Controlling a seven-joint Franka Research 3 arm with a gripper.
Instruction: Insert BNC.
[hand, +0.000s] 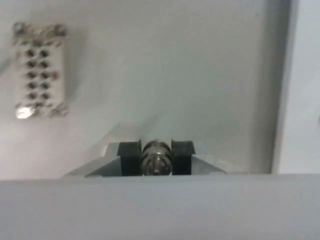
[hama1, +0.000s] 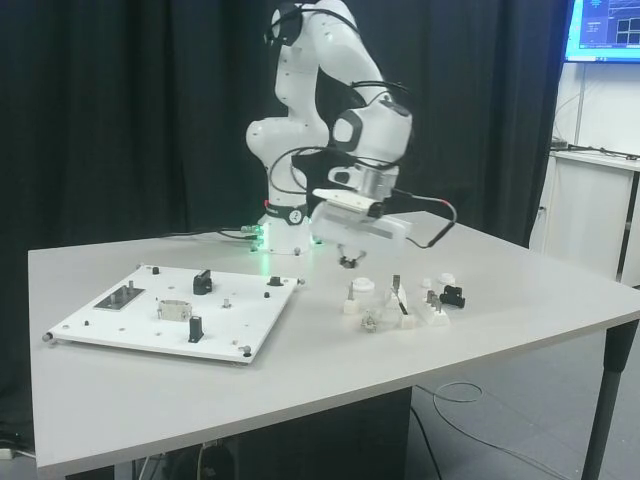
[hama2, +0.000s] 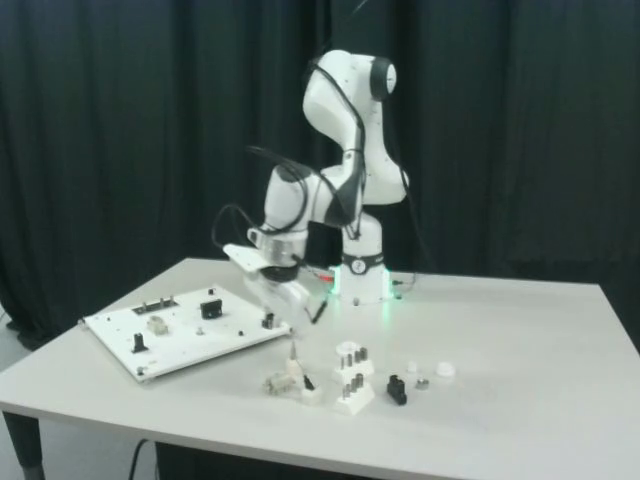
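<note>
Black curtains hang behind the grey tabletop (hama1: 520, 300). The jaws (hand: 156, 157) are holding the BNC plug (hand: 156, 159) up above it, near small parts (hama1: 400, 305) below.

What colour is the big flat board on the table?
White board, best seen in the first room view.

The BNC plug (hand: 157, 159) is a small metal cylinder with ribbed rings around its body, seen end-on in the wrist view. It sits clamped between the two black fingers (hand: 129, 157) of the tool (hama1: 347, 261), touching both. In the room views the plug hangs in the air above the bench (hama1: 330, 350), off the white board (hama1: 175, 315), near that board's edge. Its details cannot be made out there.
</note>
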